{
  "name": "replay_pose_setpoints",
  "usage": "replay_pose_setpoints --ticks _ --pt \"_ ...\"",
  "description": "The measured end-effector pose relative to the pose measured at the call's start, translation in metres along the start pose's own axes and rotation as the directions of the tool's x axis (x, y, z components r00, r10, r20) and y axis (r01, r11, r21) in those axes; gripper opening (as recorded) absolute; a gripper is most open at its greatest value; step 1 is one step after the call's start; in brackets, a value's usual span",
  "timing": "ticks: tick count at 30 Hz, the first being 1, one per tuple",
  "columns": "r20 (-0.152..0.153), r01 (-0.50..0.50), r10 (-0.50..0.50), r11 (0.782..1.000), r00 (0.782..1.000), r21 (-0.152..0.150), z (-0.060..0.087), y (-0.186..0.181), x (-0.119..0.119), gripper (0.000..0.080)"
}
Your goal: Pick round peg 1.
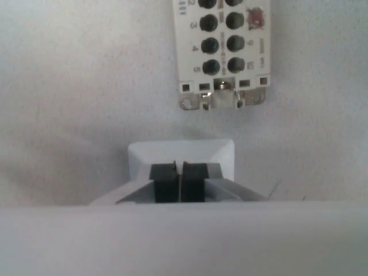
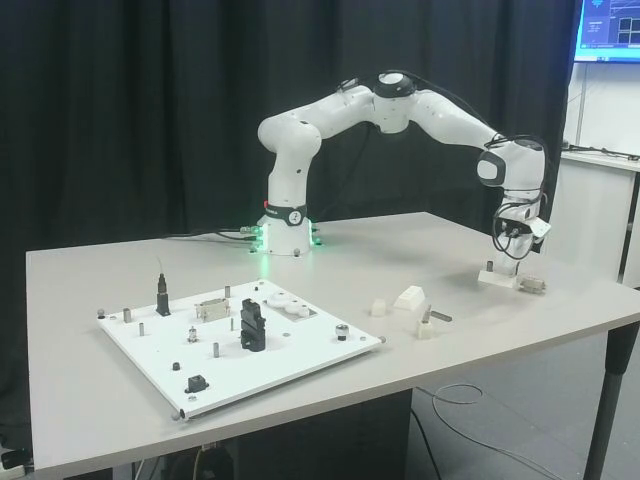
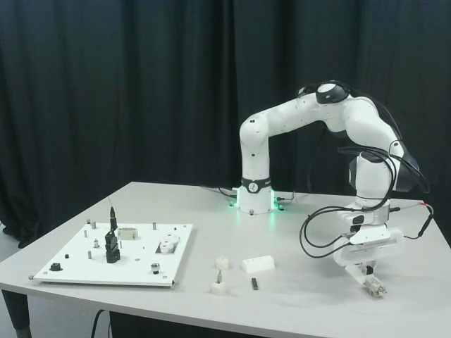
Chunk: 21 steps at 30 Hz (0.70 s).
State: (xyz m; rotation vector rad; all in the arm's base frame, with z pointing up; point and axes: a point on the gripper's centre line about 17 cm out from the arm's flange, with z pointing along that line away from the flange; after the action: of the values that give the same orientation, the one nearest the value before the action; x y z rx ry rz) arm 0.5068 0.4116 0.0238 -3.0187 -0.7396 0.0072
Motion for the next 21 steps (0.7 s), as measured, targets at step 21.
replay_pose_setpoints --ticks 21 --pt "0.005 0.012 -0.012 1.000 1.000 0.007 -0.045 -0.002 0.002 0.0019"
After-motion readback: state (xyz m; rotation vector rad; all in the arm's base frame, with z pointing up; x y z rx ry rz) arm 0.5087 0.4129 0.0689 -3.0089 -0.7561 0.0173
